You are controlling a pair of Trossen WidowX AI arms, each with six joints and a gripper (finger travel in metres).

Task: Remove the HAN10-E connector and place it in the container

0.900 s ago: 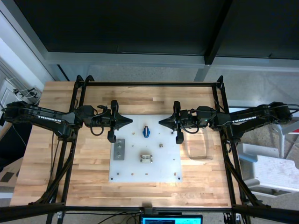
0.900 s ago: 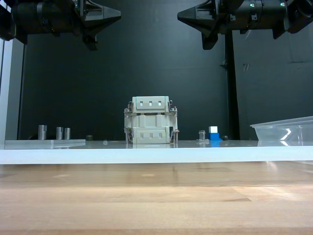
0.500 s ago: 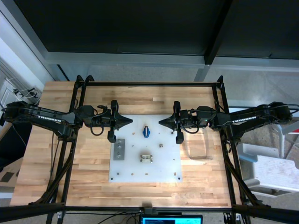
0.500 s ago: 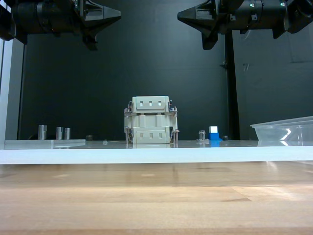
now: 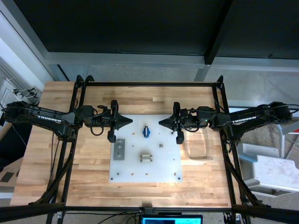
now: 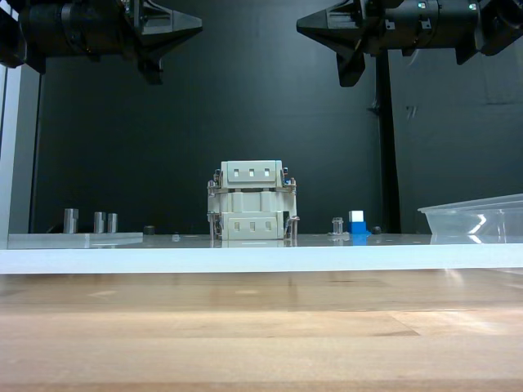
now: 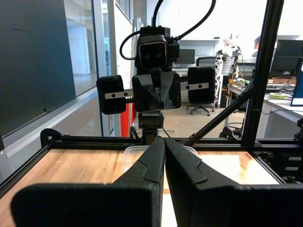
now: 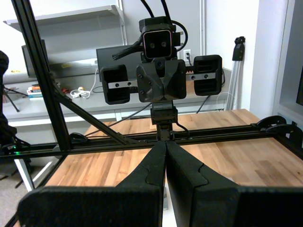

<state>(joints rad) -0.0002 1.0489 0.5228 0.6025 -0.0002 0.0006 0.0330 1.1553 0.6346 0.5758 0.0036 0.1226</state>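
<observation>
Both arms are up and level over the desk, with the hands pointing at each other across the white board.

Left hand: we see the fingers pressed flat together, gripping nothing. Right hand: same, closed tip to tip and empty. The two tips are apart, with a clear gap between them. Each wrist camera looks straight at the opposite arm.

The connector is seated upright on the board. It sits about midway between the two fingertips side to side, on the near-edge side of them. From desk height it stands well below both hands, and neither hand touches it.

The tub sits on the desk just off the board edge on the right hand's side. It is back from the right fingertips, low under that arm's wrist and a bit toward the near edge. It is well apart from the connector.

Other items on the board:
- A blue upright piece is under the gap between the fingertips, just on the near side of it.
- A grey plate with two holes lies flat, below and behind the left hand's tip and to the left of the connector.
</observation>
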